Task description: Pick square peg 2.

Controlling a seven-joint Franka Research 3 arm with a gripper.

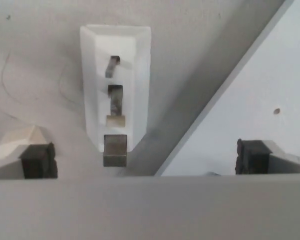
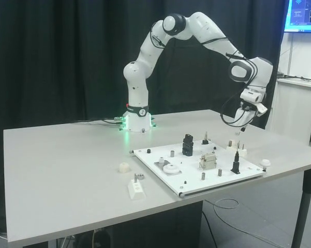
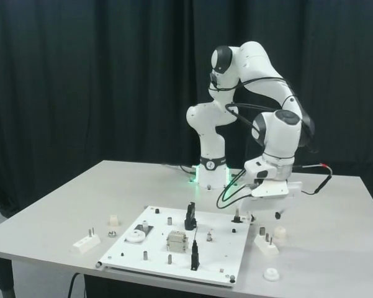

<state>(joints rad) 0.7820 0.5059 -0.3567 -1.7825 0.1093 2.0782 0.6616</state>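
A white peg holder point(image 1: 117, 85) lies on the grey table beside the white board point(image 1: 254, 95). Three grey pegs stand in it in a row. The nearest one point(image 1: 115, 150) has a square top, the middle one point(image 1: 115, 99) is also square-edged, and the far one point(image 1: 112, 66) is thin. My gripper point(image 1: 145, 159) hangs above the holder, open, with its black fingertips point(image 1: 38, 160) wide apart and nothing held. The room views show the gripper point(image 2: 241, 130) point(image 3: 265, 217) a short way above the holder point(image 2: 233, 148) point(image 3: 266, 244), apart from it.
The white board point(image 2: 160, 155) point(image 3: 174, 264) carries black connectors, a grey block, posts and a white disc. A small white part point(image 1: 19, 140) lies on the table near one fingertip. Another white holder point(image 2: 135, 189) and a small white cylinder point(image 2: 123, 167) lie off the board's other side.
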